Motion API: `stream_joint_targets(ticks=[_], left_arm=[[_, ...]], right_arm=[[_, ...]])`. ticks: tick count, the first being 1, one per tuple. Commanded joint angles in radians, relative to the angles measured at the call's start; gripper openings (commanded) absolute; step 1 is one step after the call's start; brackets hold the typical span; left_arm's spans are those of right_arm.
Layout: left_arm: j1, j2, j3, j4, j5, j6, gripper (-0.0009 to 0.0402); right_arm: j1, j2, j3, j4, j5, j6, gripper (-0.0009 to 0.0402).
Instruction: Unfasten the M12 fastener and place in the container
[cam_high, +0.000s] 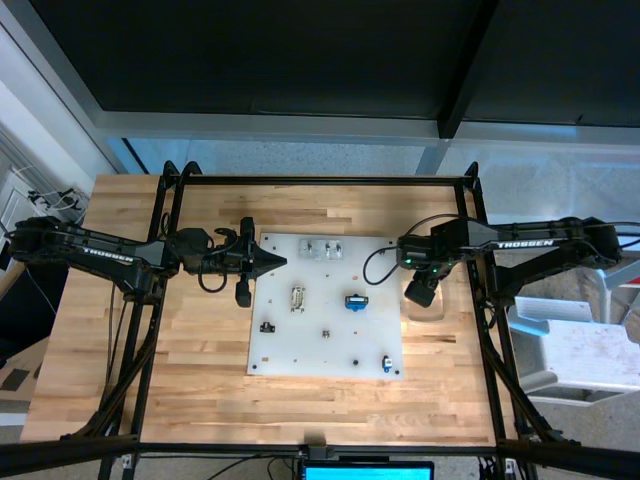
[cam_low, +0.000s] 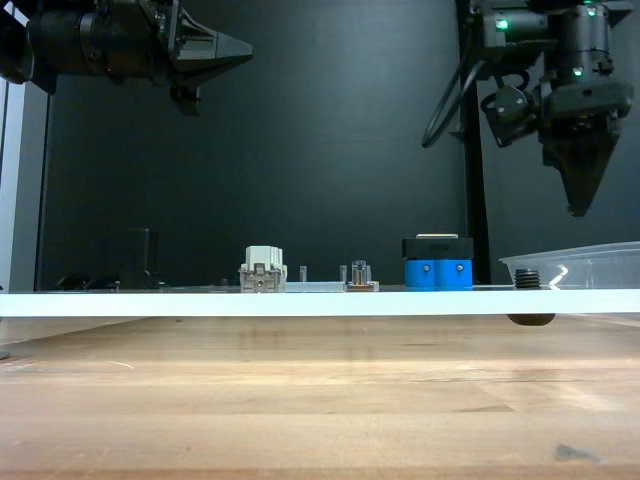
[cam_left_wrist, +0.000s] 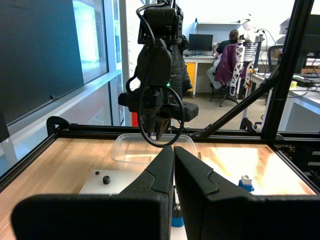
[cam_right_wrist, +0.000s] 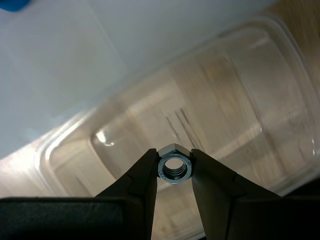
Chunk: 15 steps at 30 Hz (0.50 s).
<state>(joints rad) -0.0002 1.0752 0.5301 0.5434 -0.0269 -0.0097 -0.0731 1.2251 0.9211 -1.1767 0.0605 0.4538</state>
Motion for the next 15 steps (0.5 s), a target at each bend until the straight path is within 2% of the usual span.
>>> stream_joint_targets(ticks=[1,6,15], left_arm=[[0.0,0.0,0.0,0.0,0.0,0.0,0.0],[0.0,0.0,0.0,0.0,0.0,0.0,0.0],[0.0,0.0,0.0,0.0,0.0,0.0,0.0]], right_arm=[[-0.013,-0.033,-0.038,-0.001,0.0,0.001,0.0019],[-0.036,-0.059,-0.082,0.0,0.0,0.001,0.0019],[-0.037,-0.059,-0.09,0.025,0.0,0.001,0.0019]])
